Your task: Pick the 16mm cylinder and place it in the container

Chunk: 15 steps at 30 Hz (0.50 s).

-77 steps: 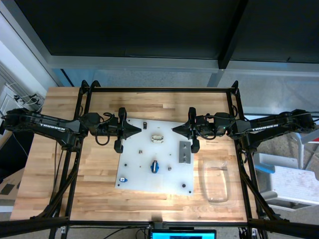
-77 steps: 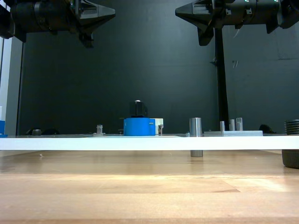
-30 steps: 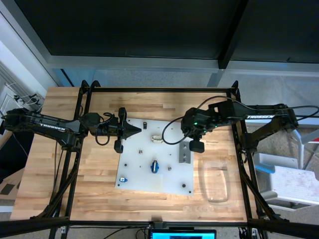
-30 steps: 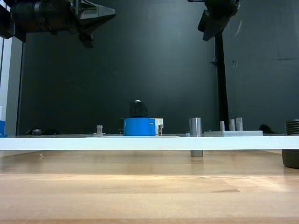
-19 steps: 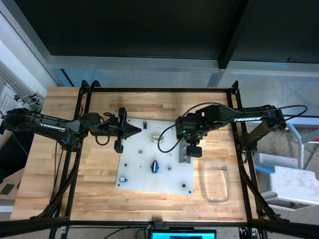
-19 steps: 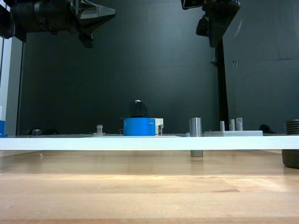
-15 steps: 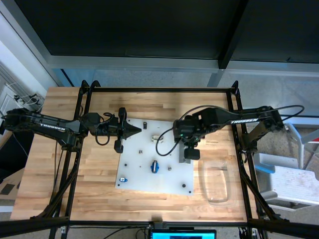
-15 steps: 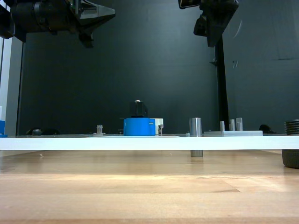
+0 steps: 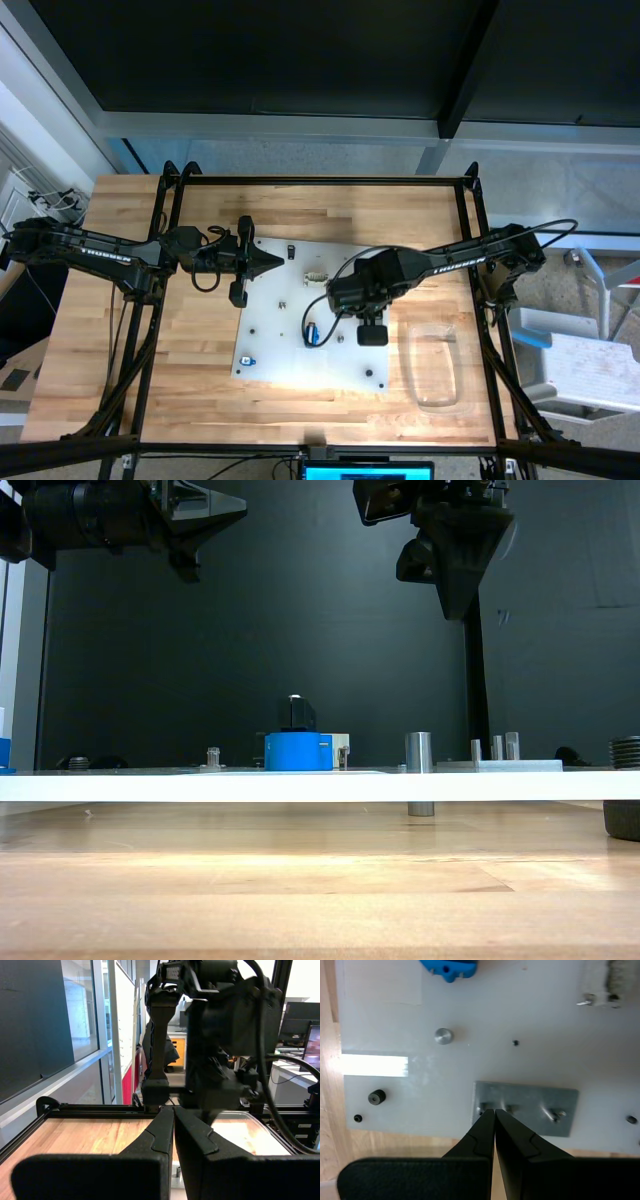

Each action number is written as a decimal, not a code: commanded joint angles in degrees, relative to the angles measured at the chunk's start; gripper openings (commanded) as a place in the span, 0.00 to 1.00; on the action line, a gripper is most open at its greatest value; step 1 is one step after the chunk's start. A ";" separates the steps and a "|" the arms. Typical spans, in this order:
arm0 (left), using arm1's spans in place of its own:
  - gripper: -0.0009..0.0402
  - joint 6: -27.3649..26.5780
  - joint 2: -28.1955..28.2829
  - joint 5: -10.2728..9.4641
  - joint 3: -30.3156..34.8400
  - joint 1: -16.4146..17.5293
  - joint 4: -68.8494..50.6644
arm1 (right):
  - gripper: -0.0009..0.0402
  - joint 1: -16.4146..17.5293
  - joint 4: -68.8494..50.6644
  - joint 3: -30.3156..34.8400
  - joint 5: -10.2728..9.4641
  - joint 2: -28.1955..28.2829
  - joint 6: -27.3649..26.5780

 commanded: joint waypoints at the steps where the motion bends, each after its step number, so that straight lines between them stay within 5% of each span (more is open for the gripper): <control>1: 0.02 0.00 0.02 0.00 0.02 0.02 0.00 | 0.03 0.48 1.31 -0.02 0.09 1.44 1.64; 15: 0.02 0.00 0.02 0.00 0.02 0.00 0.00 | 0.24 4.09 7.02 0.26 0.11 7.08 6.14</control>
